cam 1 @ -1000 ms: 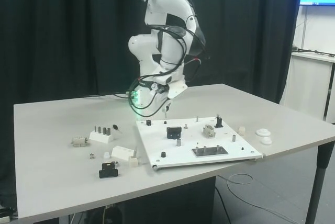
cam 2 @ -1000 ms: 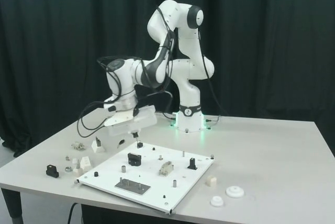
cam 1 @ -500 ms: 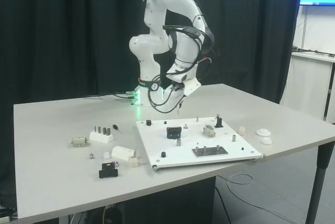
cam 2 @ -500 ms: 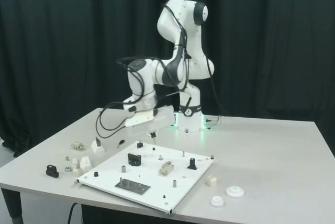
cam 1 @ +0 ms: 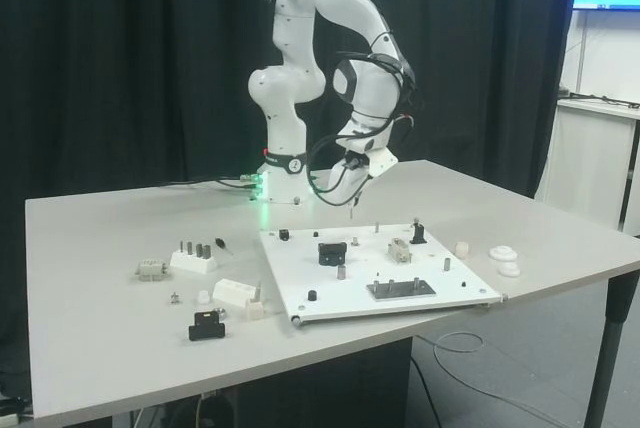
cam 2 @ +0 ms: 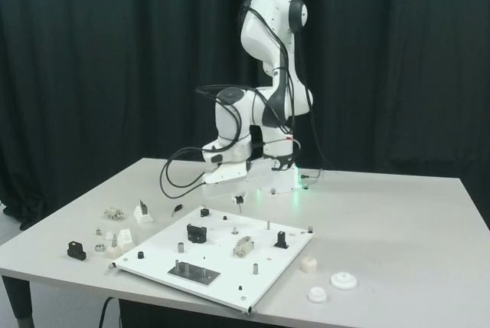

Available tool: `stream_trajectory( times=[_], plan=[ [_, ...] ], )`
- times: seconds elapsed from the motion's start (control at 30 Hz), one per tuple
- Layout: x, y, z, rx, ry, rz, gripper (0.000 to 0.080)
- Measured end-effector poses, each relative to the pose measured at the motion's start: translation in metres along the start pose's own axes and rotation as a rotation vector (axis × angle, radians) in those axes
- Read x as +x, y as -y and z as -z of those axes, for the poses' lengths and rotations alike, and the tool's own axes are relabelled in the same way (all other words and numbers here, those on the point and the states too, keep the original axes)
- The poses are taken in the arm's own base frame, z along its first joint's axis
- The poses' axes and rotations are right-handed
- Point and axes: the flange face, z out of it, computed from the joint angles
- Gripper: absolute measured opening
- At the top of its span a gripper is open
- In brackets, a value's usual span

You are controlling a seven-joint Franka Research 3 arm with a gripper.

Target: Insert round peg 1.

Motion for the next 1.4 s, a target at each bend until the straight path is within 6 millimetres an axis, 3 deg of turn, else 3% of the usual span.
stream_trajectory(
  times=[0.67,1.4],
  plan=[
    [-0.025,0.012,-0.019,-0.027,-0.018,-0.012,0.0029],
    [-0.033,0.016,-0.034,-0.038,-0.029,-0.053,0.0029]
  ],
)
